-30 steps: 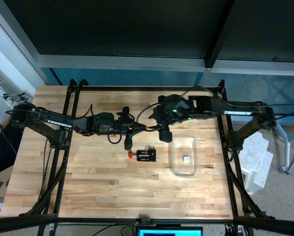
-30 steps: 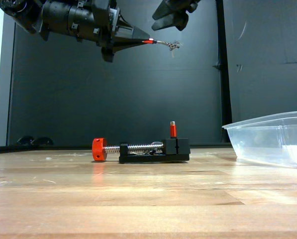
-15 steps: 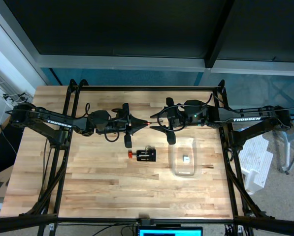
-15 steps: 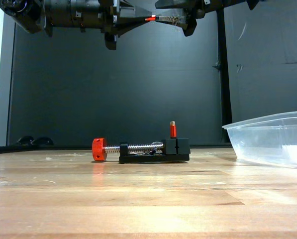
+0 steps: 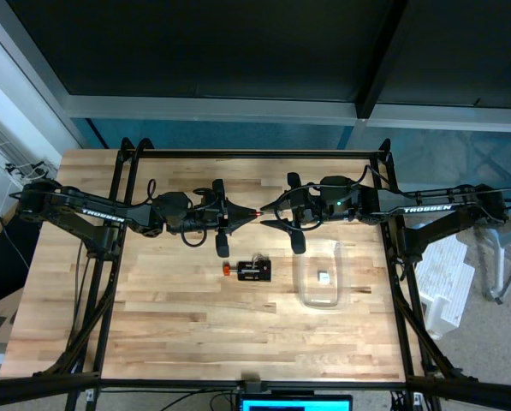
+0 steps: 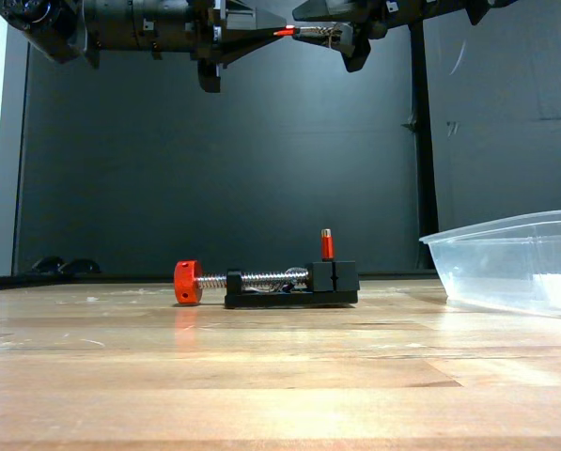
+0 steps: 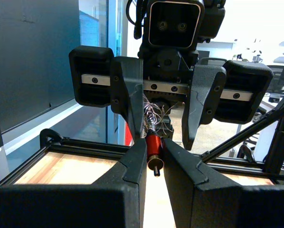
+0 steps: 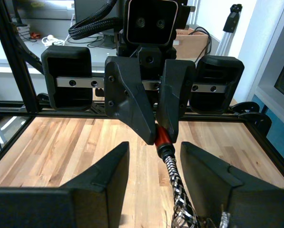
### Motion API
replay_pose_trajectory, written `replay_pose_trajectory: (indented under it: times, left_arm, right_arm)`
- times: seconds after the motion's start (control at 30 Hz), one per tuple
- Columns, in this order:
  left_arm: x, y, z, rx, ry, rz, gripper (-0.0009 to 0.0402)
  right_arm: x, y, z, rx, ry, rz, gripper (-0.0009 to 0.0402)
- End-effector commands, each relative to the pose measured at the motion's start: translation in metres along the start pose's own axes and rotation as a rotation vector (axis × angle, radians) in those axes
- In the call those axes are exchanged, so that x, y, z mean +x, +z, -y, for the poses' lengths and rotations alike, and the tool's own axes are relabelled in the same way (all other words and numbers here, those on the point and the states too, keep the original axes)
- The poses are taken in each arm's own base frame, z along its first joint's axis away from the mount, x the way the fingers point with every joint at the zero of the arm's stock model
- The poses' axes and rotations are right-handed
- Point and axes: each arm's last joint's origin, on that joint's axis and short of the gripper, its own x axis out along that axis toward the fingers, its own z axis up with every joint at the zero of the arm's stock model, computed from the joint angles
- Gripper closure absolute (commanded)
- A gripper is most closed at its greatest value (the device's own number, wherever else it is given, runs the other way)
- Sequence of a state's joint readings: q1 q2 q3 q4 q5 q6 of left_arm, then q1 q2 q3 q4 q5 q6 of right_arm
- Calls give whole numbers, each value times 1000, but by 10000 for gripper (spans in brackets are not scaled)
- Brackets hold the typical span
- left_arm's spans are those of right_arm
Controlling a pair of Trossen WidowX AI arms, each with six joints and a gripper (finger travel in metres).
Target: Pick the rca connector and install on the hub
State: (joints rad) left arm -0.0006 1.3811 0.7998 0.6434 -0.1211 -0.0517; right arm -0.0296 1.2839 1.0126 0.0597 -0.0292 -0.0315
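Above-table: left hand (image 5: 252, 211), connector (image 7: 154, 151), right hand (image 8: 154, 153)

The pale wooden surface (image 5: 178, 325) is being enclosed by a black metal frame (image 5: 204, 153). It is being backed by a dark wall panel (image 6: 261, 160). Daylight is being admitted through a window (image 7: 96, 57).
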Motion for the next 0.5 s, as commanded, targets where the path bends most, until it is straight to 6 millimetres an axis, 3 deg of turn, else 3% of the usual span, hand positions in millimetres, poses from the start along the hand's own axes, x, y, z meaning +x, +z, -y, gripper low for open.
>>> replay_pose_trajectory:
  times: [0.03, 0.5]
  left_arm:
    - [0, 0, 0, 1, 0, -1, 391]
    - [0, 0, 0, 1, -1, -2, 390]
  right_arm:
    - [0, 0, 0, -3, -1, -2, 278]
    - [0, -1, 1, -6, -3, -2, 384]
